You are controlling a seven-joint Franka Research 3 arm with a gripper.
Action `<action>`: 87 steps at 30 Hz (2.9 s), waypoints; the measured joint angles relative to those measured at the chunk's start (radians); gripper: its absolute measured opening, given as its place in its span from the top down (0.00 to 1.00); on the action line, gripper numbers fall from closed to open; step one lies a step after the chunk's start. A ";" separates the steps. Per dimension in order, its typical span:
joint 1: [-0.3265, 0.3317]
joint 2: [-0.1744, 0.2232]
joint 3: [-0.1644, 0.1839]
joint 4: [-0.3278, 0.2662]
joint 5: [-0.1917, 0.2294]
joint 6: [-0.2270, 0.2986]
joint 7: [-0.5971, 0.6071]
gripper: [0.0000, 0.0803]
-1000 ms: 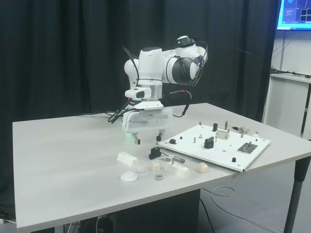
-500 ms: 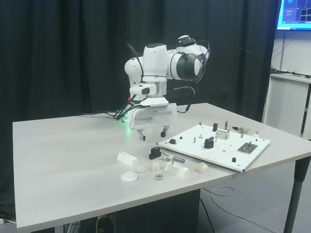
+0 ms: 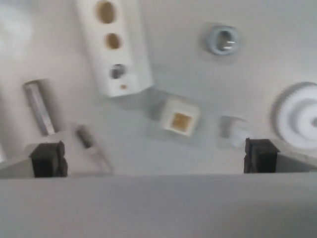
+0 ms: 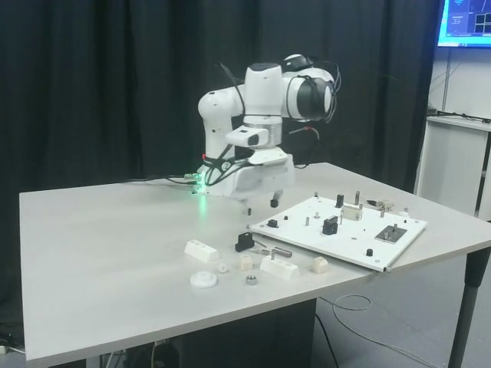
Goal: Remove square peg 2.
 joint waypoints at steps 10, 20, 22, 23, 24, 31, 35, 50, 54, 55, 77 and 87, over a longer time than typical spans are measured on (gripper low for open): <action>0.095 -0.005 -0.008 -0.037 -0.024 -0.054 -0.019 0.00; 0.223 -0.009 -0.011 -0.126 -0.039 -0.054 -0.019 0.00; 0.251 -0.009 -0.012 -0.147 -0.039 -0.050 -0.019 0.00; 0.265 -0.009 -0.013 -0.157 -0.040 -0.047 -0.019 0.00; 0.278 -0.009 -0.013 -0.168 -0.040 -0.043 -0.018 0.00; 0.381 -0.009 -0.013 -0.244 -0.040 -0.001 -0.009 0.00; 0.436 -0.012 -0.008 -0.285 -0.039 0.029 0.007 0.00; 0.580 -0.032 0.046 -0.392 -0.037 0.145 0.089 0.00; 0.593 -0.033 0.065 -0.402 -0.037 0.161 0.101 0.00; 0.595 -0.033 0.069 -0.403 -0.037 0.165 0.104 0.00; 0.675 -0.046 0.123 -0.496 0.002 0.194 0.128 0.00; 0.771 -0.065 0.103 -0.575 0.029 0.257 0.135 0.00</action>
